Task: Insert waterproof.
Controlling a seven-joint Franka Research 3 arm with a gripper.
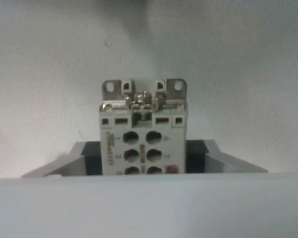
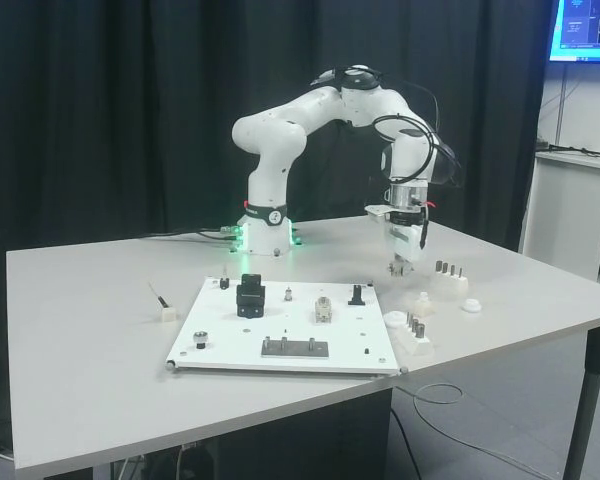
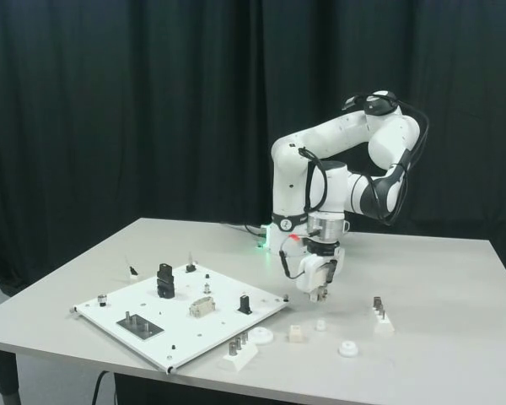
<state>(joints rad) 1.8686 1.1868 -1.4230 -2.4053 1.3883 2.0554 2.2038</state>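
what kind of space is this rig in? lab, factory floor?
Probably a robotics lab or test cell, not a factory line. Black curtains close off the back, the white arm is bolted to a plain grey table, and a white board carries small fixtures. A screen hangs in one corner.

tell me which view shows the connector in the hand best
The wrist view: the connector fills the centre, its numbered round sockets and metal clamp plain. In both room views it is only a small white piece at the hand, no detail visible.
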